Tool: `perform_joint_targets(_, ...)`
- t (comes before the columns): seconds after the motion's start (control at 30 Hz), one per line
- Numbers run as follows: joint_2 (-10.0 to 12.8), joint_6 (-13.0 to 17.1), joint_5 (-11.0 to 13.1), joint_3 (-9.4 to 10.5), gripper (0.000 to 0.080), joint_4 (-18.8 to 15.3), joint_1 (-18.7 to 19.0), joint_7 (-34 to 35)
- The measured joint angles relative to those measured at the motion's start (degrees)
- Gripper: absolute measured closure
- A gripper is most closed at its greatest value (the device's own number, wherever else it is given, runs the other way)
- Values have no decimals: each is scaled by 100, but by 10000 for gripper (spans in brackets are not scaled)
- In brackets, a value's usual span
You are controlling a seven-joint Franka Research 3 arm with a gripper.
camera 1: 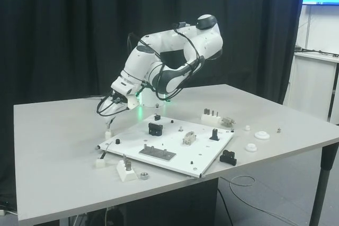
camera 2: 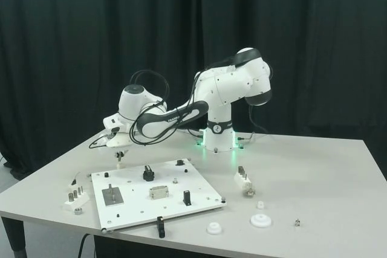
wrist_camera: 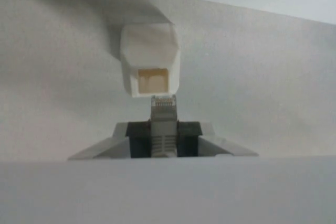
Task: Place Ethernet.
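In the wrist view my gripper [wrist_camera: 164,139] is shut on the Ethernet plug [wrist_camera: 164,109], which sticks out between the black pads [wrist_camera: 138,138]. Its tip points at the opening of a white socket block [wrist_camera: 151,66] standing on the grey table, with a very small gap between them. From the room views, the gripper [camera 1: 113,109] hangs low just above that small socket block [camera 1: 108,132], off the far left corner of the white board [camera 1: 175,149]. The same gripper [camera 2: 119,148] and socket block [camera 2: 120,162] show in the second room view.
The white board carries a black block [camera 1: 155,128], a grey metal plate [camera 1: 157,154] and small pegs. Loose white fixtures [camera 1: 126,172] sit at its left front corner. White discs [camera 1: 261,135] and a black clamp [camera 1: 228,156] lie to the right.
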Motion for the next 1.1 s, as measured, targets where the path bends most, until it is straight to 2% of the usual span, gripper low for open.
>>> perform_joint_targets(1.1,4,-44,27,98,703,-25,-23,-40)
